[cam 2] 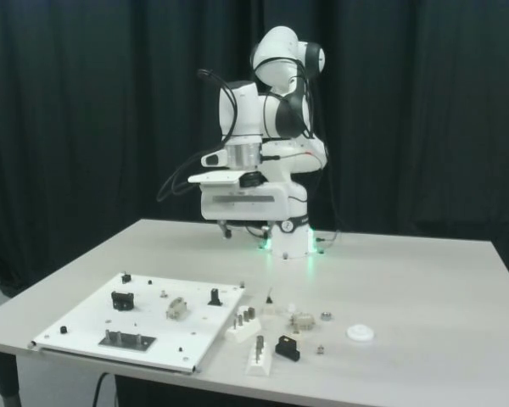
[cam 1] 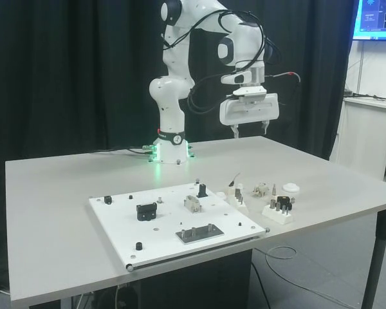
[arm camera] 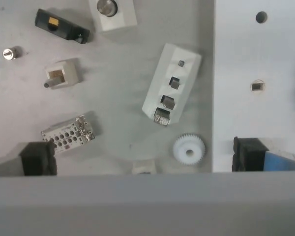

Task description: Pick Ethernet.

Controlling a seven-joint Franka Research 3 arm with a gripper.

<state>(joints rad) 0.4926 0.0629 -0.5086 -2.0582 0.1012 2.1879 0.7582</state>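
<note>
White and folded high over the grey table, my arm points its gripper straight down, blocky black fingers spread wide and empty, well above the small boxy Ethernet plug lying beside the flat board.

Table grey, plain. Board white, dotted with small black parts. Arm white with black joints; green light ring at base. Curtain black. Gear white. Long block white with dark sockets. Connector black.
</note>
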